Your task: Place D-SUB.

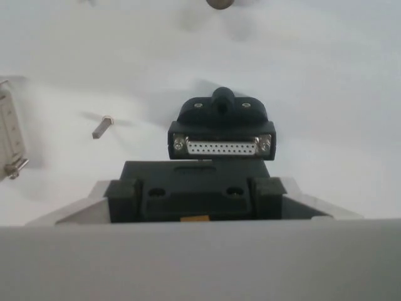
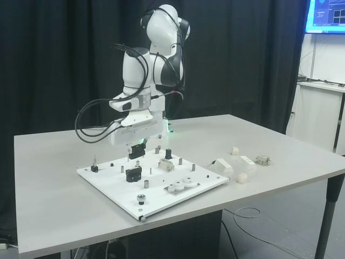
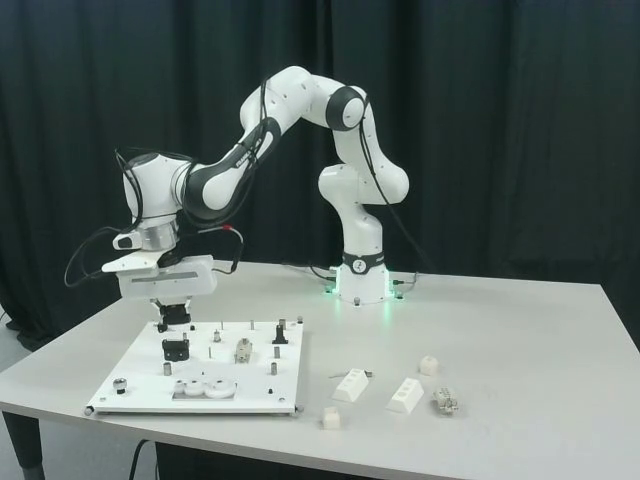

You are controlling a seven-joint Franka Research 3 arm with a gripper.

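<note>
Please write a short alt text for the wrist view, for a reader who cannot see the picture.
Seen from the wrist camera, a black D-SUB connector stands on the white board just beyond the black pincer, its row of pins facing the camera. A small metal peg lies on the board to one side, and part of a metal connector shows at the picture's edge.
</note>
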